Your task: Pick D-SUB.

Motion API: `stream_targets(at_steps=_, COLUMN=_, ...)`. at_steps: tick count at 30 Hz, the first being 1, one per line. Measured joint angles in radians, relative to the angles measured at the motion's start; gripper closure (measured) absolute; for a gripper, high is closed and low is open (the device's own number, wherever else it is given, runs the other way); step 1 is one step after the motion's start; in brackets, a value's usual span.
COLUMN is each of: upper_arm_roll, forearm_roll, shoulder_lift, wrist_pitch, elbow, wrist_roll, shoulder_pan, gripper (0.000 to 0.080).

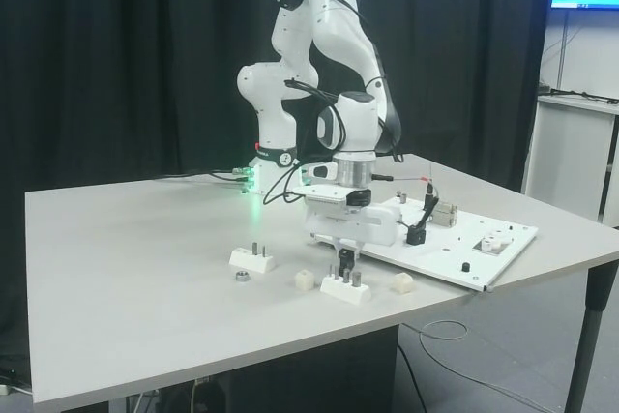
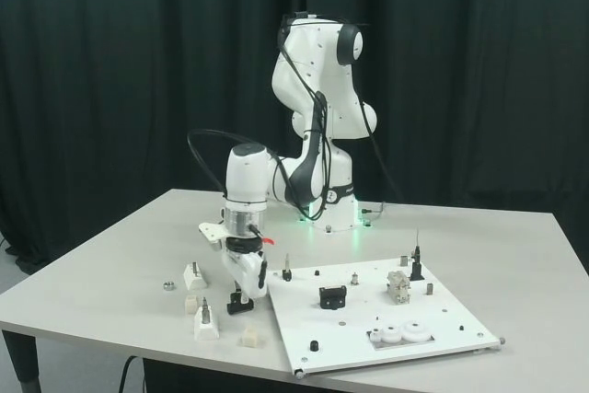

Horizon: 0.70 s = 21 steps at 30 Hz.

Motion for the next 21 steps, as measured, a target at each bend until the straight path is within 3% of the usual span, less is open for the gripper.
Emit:
stream_targets(at_steps=12, upper_arm_roll=0.001, forearm_roll=-0.001, shoulder_lift=-0.014, wrist_pitch=-0.003, elbow=0.030, wrist_roll=-0.001, shoulder_pan=0.001, gripper=0.0647)
stream_targets(at_steps=21, upper_arm_roll=-0.003, forearm_roll=-0.006, shoulder_lift=-0.046, wrist_pitch=-0.045, elbow=0.043, wrist_roll=-0.029, shoulder_pan=0.001, gripper=0.0648)
